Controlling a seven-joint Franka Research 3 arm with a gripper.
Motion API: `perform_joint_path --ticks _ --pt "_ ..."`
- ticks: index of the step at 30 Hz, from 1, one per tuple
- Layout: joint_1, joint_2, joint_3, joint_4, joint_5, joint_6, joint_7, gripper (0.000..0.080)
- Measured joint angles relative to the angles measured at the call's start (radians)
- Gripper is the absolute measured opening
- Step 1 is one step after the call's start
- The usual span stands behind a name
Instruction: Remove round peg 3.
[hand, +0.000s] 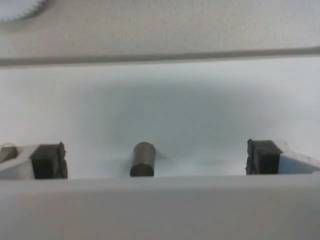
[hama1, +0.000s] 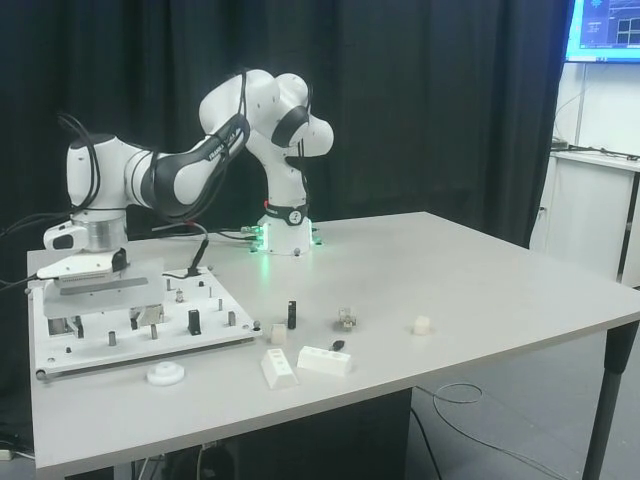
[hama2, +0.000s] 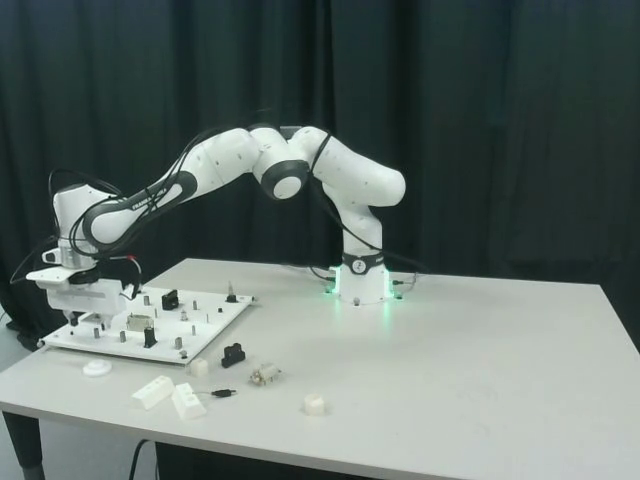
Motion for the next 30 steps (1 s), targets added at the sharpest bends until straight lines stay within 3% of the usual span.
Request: perform_joint_path --ticks 24,25,30 --pt "0.001 0.000 0.008 -0.045 0.000 0.020 0.000 0.0800" --pt "0.001 0.000 0.008 -0.046 0.000 0.021 0.000 0.0709" --pt "0.003 0.000 0.009 -0.053 0.000 0.029 0.000 0.0709"
